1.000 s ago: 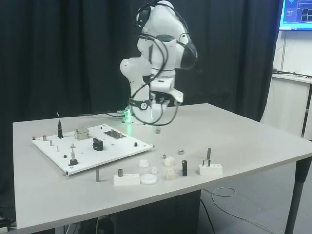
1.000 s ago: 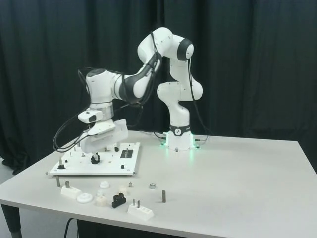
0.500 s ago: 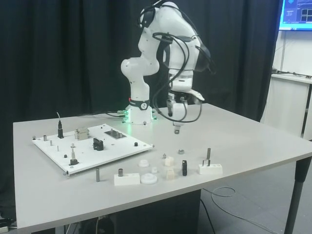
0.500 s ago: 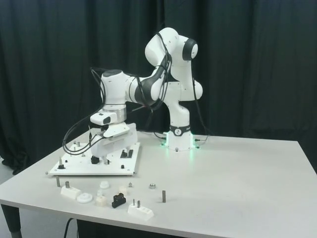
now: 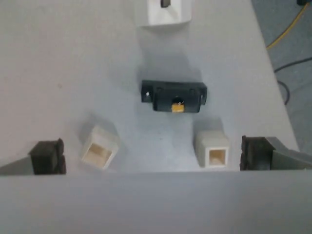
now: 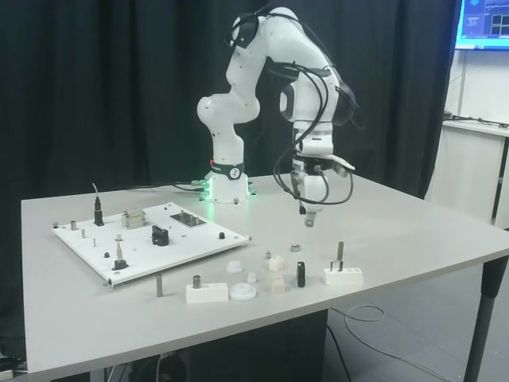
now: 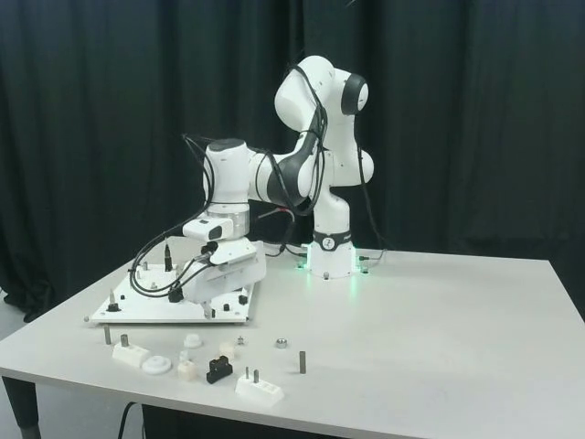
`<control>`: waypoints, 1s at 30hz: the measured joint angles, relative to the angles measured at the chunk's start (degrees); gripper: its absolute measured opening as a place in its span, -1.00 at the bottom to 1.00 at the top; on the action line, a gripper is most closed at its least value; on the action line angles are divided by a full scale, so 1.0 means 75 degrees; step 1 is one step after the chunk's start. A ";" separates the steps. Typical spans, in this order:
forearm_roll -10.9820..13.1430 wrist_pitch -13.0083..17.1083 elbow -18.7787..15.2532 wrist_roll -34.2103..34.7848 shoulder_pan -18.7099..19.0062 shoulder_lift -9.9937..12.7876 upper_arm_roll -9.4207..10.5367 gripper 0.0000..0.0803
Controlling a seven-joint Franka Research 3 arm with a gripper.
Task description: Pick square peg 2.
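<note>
Gripper (image 5: 151,156) fingers (image 5: 46,157) are spread wide, and nothing is held between them. In the first room view the gripper (image 6: 308,224) is seen hanging in the air above the grey table (image 6: 413,223), over the loose parts near the table's front edge and clear of all of them.

A black part (image 5: 174,96) is taken as the landmark. In the wrist view it is seen lying on the table about midway between the two fingers. Two white cubes with square sockets are set apart from it on the gripper's side: one white cube (image 5: 100,146) nearer one finger, the other white cube (image 5: 212,148) just beside the other finger.

A white holder (image 5: 165,14) is found on the far side of the black part from the cubes, near it but not touching. A dark peg is seated upright in this holder and is taken as square peg 2 (image 5: 165,3), though only its cut-off top is shown by the wrist camera. Two short pegs are seen in the holder (image 7: 259,390) from the second room view, and it cannot be told which is meant. The peg is thus placed lower than the gripper and beyond the black part, well apart from the fingertips.

A white board (image 6: 147,239) with fixtures is laid further from the black part, on the side opposite the holder.
</note>
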 joint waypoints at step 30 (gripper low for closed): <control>0.0028 -0.0208 0.0986 0.0590 -0.0087 0.0809 0.0434 0.99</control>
